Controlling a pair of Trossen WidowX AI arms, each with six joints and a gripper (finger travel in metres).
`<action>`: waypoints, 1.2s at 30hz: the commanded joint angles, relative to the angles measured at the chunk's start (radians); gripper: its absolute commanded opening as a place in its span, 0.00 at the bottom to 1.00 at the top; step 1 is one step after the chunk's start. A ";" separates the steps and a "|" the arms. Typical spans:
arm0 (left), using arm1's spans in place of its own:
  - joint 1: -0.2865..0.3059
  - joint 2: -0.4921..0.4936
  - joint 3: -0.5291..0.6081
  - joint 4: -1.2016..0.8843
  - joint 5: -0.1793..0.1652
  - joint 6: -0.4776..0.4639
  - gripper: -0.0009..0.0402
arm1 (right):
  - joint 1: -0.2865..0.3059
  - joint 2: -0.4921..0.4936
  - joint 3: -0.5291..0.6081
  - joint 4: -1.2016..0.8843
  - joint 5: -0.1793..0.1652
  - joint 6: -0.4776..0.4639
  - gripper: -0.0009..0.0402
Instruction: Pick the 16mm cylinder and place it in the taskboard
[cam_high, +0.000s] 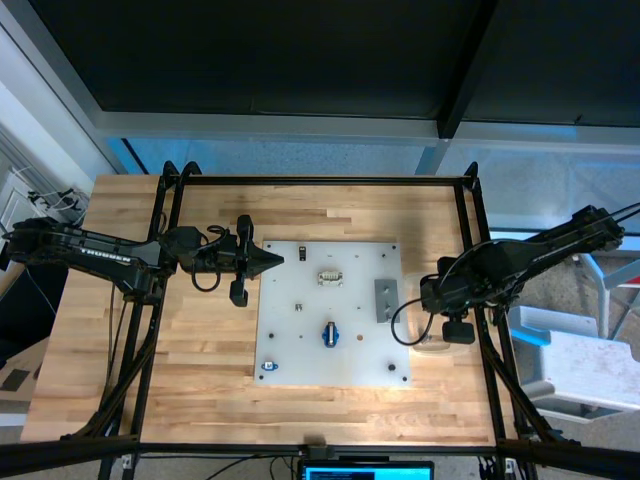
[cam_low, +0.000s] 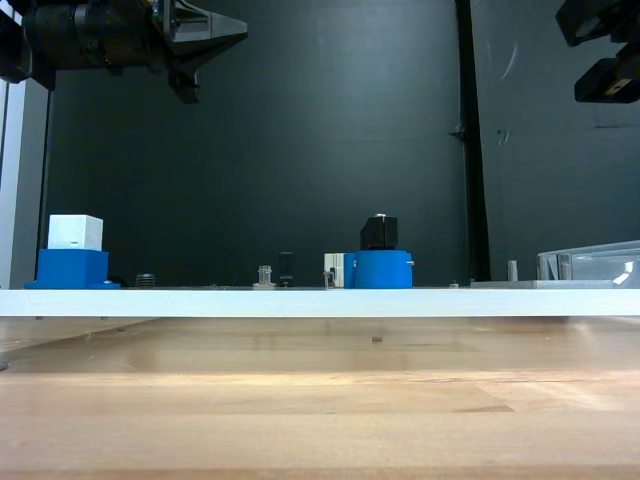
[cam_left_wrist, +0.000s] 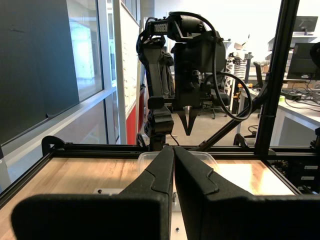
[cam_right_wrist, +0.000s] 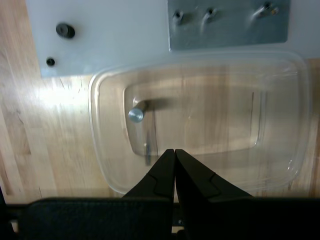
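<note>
The 16mm cylinder (cam_right_wrist: 136, 114) is a small silvery peg inside the clear plastic tray (cam_right_wrist: 280, 115), its round end facing the right wrist camera. My right gripper (cam_right_wrist: 174, 152) hangs above the tray, pointing down, shut with nothing in it, a short way from the peg. The high view places the right gripper (cam_high: 437, 318) just off the right edge of the white taskboard (cam_high: 300, 340). My left gripper (cam_high: 272, 260) is shut and empty, held level in the air at the board's left edge, tips pointing right. The left wrist view shows its fingers (cam_left_wrist: 165, 165) pressed together.
On the taskboard are a grey metal block (cam_high: 386, 298) with small pegs (cam_right_wrist: 209, 13), a blue fitting (cam_high: 330, 335) and a silver connector (cam_high: 330, 275). A black frame (cam_high: 470, 250) surrounds the wooden table. The clear tray (cam_high: 428, 348) touches the board's right edge.
</note>
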 joint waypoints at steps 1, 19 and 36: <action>0.000 0.000 0.000 0.000 0.000 0.000 0.02 | 0.009 0.016 0.000 0.000 0.002 0.002 0.02; 0.000 0.000 0.000 0.000 0.000 0.000 0.02 | 0.024 0.019 0.000 0.010 -0.018 0.001 0.02; 0.000 0.000 0.000 0.000 0.000 0.000 0.02 | 0.064 0.046 0.000 0.046 -0.004 0.037 0.52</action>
